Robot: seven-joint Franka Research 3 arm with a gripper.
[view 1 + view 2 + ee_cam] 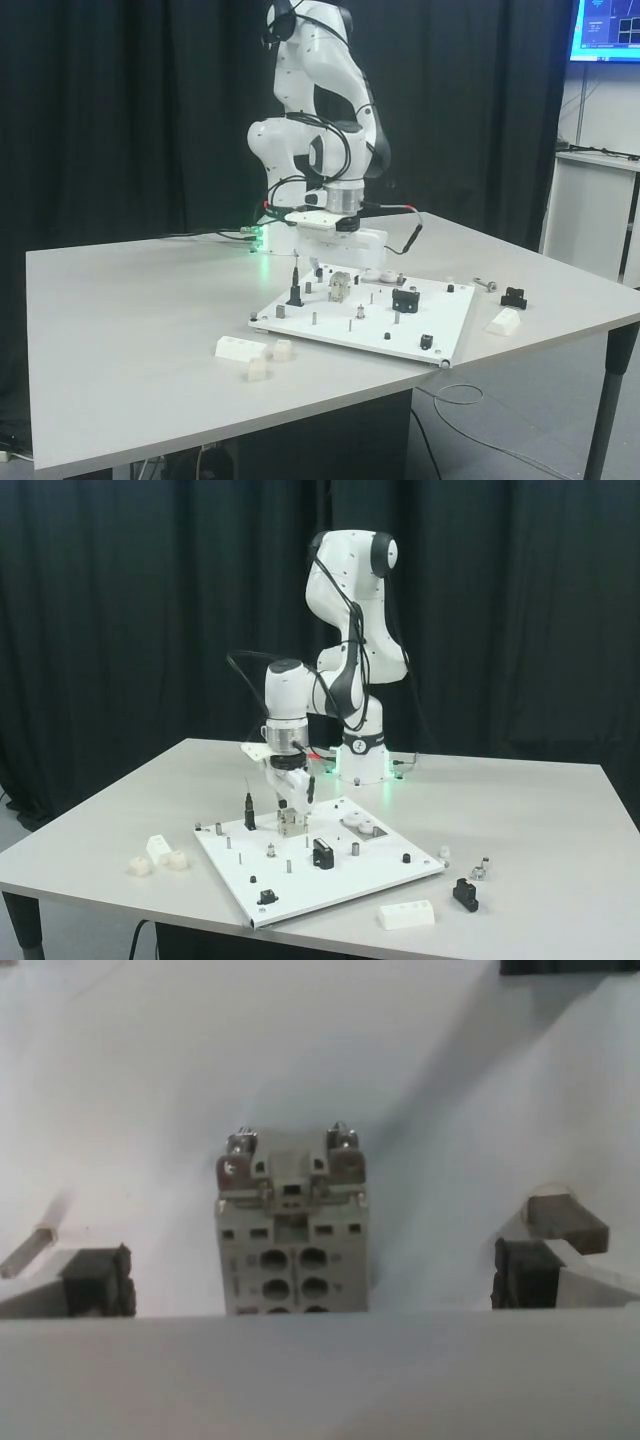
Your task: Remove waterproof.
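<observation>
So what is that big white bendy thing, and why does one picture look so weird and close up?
The white thing is a robot arm bolted to a grey table. Two pictures come from cameras standing in the room. The close-up one comes from a camera on the arm's wrist, looking down past its two fingers. The fingers are open, holding nothing. Between them, below, sits a grey connector block with round holes. It stands on a white board carrying small pegs and black parts. A few white blocks lie loose on the table beside the board.
</observation>
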